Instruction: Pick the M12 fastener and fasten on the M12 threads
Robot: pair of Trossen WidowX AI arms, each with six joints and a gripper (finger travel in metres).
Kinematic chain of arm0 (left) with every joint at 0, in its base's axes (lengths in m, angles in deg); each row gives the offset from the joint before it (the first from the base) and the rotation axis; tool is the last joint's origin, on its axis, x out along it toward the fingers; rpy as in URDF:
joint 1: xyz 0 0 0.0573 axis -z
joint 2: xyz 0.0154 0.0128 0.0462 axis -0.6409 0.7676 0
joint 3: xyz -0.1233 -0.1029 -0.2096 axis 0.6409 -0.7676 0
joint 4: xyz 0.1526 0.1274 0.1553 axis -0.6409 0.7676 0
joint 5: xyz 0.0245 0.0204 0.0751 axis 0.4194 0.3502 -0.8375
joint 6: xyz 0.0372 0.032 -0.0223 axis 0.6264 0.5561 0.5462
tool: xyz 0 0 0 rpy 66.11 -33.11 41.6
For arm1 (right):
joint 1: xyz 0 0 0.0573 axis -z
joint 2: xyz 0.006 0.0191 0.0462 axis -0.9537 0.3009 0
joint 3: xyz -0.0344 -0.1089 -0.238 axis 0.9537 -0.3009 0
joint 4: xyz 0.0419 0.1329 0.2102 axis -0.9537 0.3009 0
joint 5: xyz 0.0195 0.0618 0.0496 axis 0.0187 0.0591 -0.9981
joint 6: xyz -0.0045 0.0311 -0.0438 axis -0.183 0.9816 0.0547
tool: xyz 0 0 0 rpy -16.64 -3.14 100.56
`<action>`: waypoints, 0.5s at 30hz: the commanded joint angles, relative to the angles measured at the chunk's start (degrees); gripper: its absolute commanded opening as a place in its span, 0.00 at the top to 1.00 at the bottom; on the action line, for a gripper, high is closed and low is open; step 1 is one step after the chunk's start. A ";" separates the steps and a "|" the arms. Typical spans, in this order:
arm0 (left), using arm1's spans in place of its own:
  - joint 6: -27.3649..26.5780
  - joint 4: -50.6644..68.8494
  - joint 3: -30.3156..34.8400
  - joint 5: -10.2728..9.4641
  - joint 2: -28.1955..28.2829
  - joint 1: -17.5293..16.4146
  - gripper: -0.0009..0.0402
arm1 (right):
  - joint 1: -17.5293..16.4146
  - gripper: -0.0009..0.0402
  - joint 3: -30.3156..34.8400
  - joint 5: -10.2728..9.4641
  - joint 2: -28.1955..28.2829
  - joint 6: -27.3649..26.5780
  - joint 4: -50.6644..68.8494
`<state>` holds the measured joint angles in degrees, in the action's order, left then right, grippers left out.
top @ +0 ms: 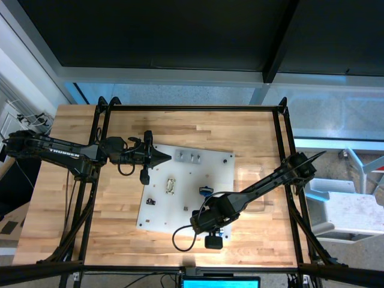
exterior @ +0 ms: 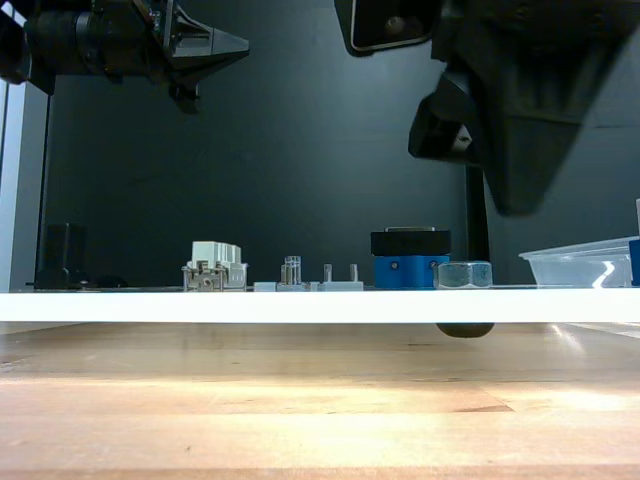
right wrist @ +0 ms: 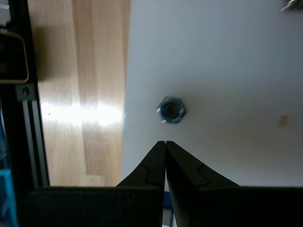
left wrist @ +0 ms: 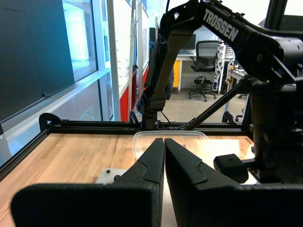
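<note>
Quick read on this one. Right gripper [right wrist: 165,142] hangs straight down over the white board [top: 161,211], around 5 o'clock on the board in the high view. Its fingers are pressed together w/ nothing between them.

The M12 nut [right wrist: 171,109] sits on the board just beyond the tips, close to the board's edge, and the gripper isn't touching it. Low view has it flat at board level, at 3 o'clock from the blue-capped piece [exterior: 410,268] and short of the clear tray [exterior: 572,262], so def not in the tray.

No stud ribs show under it, which imo fits a nut run all the way down. Can't tell for sure whether it's on its stud or just lying there tho. Pinched fingers above it read as a check, not a grab; they'd need to spread first.

Left gripper [top: 165,158] hovers at 10 o'clock of the board, fingers together too, prob just kept out of the way.
</note>
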<state>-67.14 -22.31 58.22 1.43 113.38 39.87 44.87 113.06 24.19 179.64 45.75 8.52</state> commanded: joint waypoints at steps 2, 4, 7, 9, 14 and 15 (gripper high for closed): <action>0.02 -0.02 0.02 0.00 0.02 -0.02 0.98 | 0.04 0.98 0.02 0.37 -1.16 0.15 0.04; 0.02 -0.02 0.02 0.00 0.02 0.00 0.98 | 0.07 0.98 0.02 0.35 -1.55 0.28 0.02; 0.02 -0.02 0.02 0.00 0.02 0.00 0.98 | 0.07 0.98 0.02 0.35 -2.29 0.31 0.02; 0.02 -0.02 0.02 0.00 0.02 -0.02 0.98 | 0.09 0.98 0.02 0.37 -2.82 0.28 0.02; 0.02 -0.02 0.02 0.00 0.02 0.00 0.98 | 0.28 0.98 0.02 0.39 -3.89 0.24 0.02; 0.02 -0.02 0.02 0.00 0.02 0.00 0.98 | 0.39 0.98 0.02 0.39 -3.98 0.26 -0.09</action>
<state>-67.11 -22.31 58.22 1.43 113.38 39.87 45.16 113.06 24.63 175.80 46.01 8.55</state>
